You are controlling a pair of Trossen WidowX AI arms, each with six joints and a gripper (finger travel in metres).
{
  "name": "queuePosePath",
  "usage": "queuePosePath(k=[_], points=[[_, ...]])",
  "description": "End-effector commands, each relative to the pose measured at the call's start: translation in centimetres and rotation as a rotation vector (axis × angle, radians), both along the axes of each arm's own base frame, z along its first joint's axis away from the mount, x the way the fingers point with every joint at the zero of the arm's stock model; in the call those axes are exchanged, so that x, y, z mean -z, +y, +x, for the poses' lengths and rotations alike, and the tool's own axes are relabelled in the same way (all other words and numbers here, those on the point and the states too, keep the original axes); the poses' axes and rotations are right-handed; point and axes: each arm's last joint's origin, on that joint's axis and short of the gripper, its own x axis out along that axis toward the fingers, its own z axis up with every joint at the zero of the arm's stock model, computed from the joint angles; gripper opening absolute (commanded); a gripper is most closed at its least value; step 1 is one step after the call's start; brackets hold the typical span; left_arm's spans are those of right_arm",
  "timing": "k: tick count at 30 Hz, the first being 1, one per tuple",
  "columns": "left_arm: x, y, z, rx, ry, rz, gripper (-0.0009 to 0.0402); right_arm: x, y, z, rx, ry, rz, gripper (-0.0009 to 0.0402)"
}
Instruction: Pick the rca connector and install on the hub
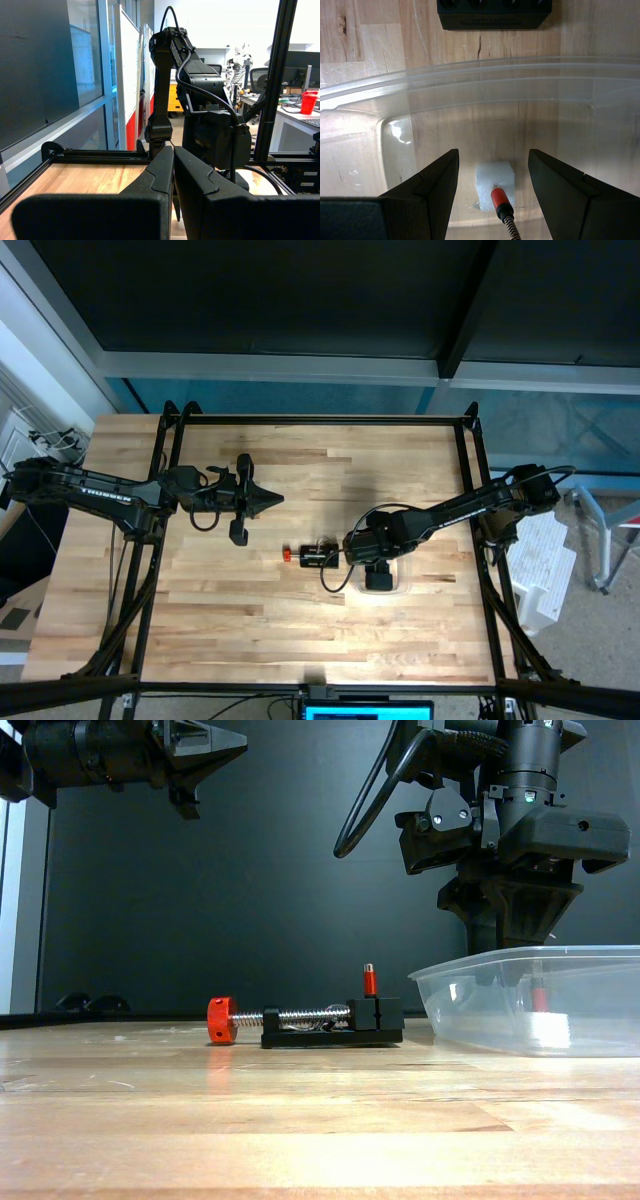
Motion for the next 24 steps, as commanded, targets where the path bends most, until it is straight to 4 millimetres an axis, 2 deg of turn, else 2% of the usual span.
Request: queuePosePath(k=[1, 14, 24], points=[[0.0, 0.0, 0.0, 0.0, 0.0, 0.0, 0.0, 0.0, 0.0, 0.0, 0.0, 0.0, 0.0, 0.0192], [0.0, 0.0, 0.0, 0.0, 0.0, 0.0, 0.0, -0.4, 0.0, 0.0, -0.006, -0.013, 0.002, 0.0192], [0.0, 0.0, 0.0, 0.0, 0.0, 0.0, 0.0, -2.7, -0.1, -0.5, -0.026, -0.041, 0.003, 0.0192]])
